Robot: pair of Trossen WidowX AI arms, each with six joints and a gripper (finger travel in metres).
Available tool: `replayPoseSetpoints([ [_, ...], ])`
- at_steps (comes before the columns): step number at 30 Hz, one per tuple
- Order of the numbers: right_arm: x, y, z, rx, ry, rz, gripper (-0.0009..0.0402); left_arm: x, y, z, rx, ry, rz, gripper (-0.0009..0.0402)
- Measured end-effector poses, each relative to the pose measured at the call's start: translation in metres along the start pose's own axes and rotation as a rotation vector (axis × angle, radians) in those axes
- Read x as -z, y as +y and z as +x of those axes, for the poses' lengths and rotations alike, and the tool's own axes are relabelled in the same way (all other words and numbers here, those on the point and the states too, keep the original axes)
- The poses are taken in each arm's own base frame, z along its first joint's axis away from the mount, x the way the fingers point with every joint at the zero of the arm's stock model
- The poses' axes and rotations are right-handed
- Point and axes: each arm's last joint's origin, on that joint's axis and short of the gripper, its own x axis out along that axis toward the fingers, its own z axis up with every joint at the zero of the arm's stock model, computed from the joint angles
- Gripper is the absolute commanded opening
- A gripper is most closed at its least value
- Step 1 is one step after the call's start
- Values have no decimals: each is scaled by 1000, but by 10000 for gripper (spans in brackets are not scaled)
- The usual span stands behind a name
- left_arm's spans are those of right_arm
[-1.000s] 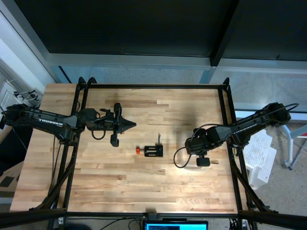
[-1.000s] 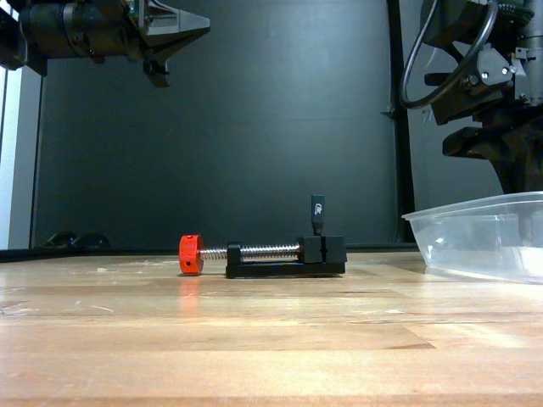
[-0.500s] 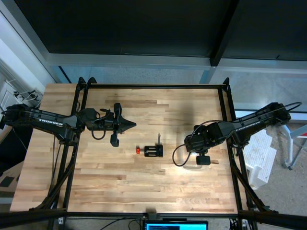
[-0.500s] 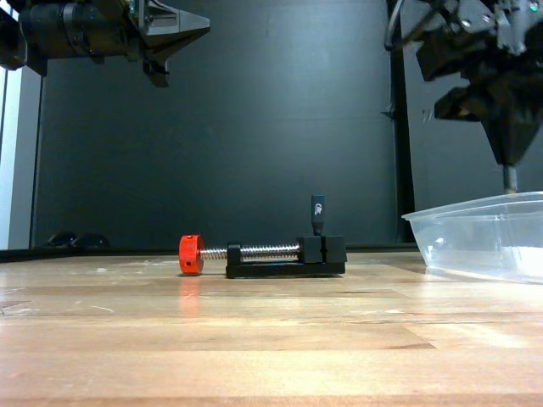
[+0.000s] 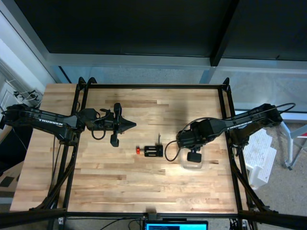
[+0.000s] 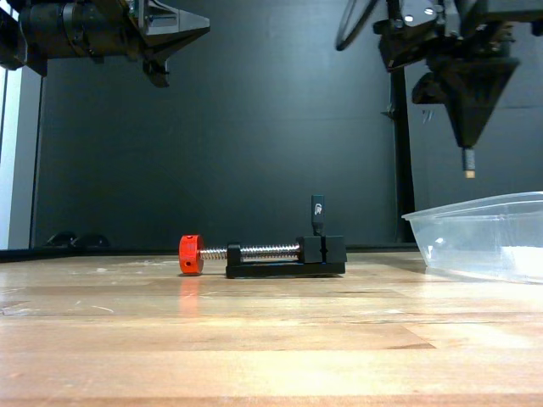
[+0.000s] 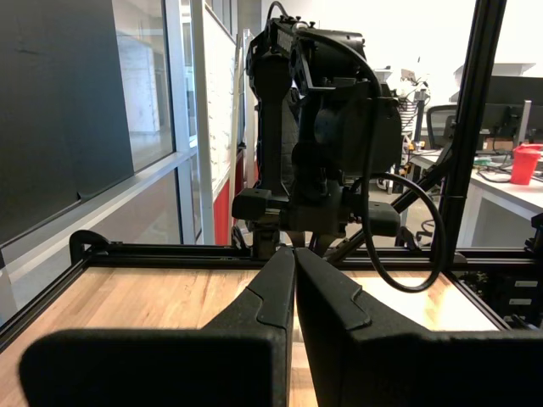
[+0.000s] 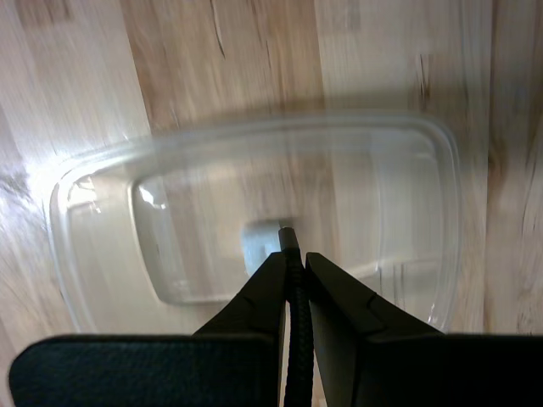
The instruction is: Pick the USB-C connector and install on taskboard
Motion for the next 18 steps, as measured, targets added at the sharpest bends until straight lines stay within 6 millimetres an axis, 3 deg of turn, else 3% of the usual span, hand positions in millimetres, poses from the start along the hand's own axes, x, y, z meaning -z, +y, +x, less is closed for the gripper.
replayPoseSetpoints([
  [18,-55,18,-1,1,-1,4,0,0,0,0,0,0,0,0],
])
